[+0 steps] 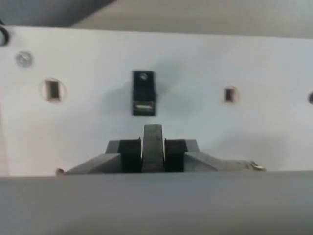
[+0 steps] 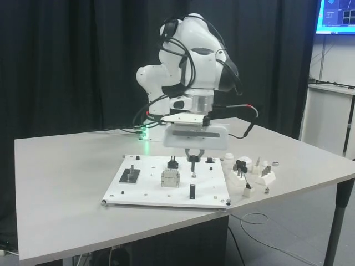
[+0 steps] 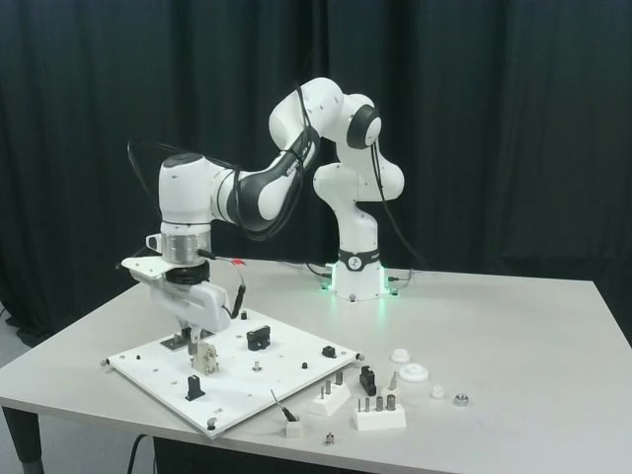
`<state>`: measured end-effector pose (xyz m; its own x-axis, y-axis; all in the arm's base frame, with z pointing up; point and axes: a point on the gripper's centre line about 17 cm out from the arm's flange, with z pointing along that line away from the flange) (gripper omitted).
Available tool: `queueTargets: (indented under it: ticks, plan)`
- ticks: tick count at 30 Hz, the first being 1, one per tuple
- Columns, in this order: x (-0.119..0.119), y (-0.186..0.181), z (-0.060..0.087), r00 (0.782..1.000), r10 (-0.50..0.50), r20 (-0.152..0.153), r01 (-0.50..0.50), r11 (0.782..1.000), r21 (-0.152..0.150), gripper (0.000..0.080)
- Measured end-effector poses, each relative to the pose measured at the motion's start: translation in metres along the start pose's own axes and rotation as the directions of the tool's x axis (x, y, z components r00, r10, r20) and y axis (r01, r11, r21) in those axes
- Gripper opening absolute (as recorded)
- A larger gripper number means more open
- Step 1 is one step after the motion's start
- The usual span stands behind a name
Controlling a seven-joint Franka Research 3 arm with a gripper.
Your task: Insert square peg 4.
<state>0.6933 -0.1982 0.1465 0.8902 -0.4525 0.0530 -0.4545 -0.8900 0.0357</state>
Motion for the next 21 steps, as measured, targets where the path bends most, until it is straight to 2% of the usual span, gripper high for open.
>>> queueTargets:
  ticks: [21]
  plan:
    - [0.024,-0.053,0.029,0.988,0.119,-0.096,-0.116,0.993,0.034,0.0097]
